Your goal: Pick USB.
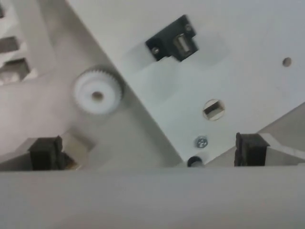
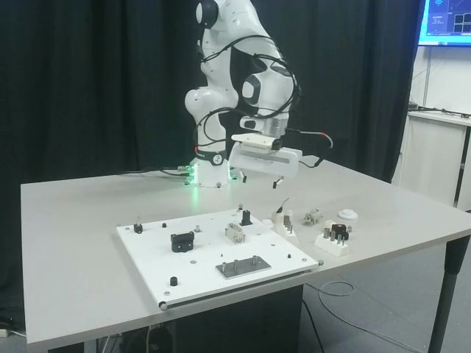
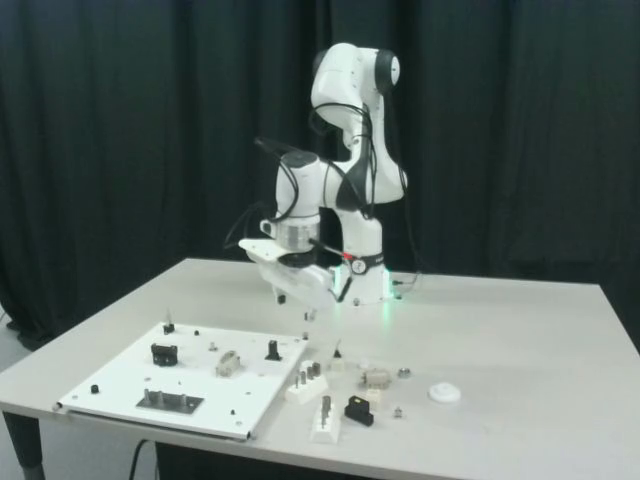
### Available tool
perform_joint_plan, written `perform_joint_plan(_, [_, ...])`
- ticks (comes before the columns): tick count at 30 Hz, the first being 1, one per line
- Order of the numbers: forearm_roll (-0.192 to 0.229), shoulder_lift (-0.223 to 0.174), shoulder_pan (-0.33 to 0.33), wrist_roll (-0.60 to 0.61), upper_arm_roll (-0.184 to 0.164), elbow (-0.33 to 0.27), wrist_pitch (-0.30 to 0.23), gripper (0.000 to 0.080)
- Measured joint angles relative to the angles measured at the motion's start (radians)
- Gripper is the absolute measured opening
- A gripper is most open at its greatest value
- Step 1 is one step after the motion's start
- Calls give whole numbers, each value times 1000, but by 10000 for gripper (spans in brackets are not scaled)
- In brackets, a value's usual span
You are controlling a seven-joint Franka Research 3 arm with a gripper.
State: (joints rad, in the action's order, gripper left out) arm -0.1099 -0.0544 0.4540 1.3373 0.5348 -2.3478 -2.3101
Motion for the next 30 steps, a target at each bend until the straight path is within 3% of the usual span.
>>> perform_joint_plan(11, [15,0,0,6,-62,31,47,800])
perform_joint_plan(20, [26,-1,0,150,-85,50,80,800])
perform_joint_plan(30, [20,-9,0,94,-110,58,84,800])
